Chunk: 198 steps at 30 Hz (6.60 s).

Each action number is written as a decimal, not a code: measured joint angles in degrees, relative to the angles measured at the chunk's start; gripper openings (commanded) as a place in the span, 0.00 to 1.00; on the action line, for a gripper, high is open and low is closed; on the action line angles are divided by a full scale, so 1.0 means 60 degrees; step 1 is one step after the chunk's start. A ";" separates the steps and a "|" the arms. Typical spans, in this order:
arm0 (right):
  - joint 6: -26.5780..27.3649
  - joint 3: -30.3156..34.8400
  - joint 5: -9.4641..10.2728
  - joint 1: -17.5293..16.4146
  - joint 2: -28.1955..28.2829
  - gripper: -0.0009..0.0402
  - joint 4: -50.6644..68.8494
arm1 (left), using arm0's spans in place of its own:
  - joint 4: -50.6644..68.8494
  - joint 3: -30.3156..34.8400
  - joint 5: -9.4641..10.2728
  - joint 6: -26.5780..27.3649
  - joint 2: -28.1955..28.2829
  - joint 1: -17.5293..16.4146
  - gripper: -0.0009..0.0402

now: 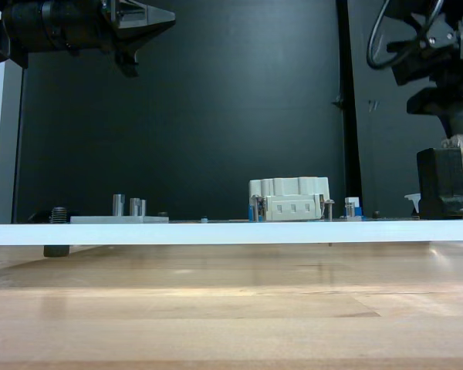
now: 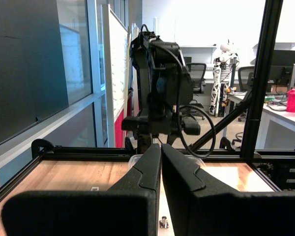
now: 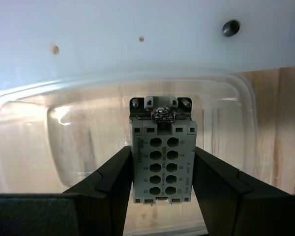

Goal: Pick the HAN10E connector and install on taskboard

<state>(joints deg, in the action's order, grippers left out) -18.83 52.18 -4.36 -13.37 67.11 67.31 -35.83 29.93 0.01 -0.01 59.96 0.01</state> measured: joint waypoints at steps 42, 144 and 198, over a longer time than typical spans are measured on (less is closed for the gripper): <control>-0.0375 0.6029 0.0401 -0.0685 0.6043 0.23 0.0430 | 0.0000 0.0004 0.0004 0.0000 0.0000 0.0000 0.02; 0.0947 0.9482 0.0160 -0.0463 0.9326 0.23 0.0535 | 0.0000 0.0004 0.0000 0.0004 0.0000 0.0000 0.02; 0.0969 0.9446 0.0280 -0.0561 0.8932 0.23 0.0933 | 0.0000 0.0004 0.0004 0.0000 0.0004 0.0000 0.02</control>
<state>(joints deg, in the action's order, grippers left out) -13.02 108.86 -2.68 -16.73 120.70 72.90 -35.83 29.95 0.03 -0.01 59.99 0.01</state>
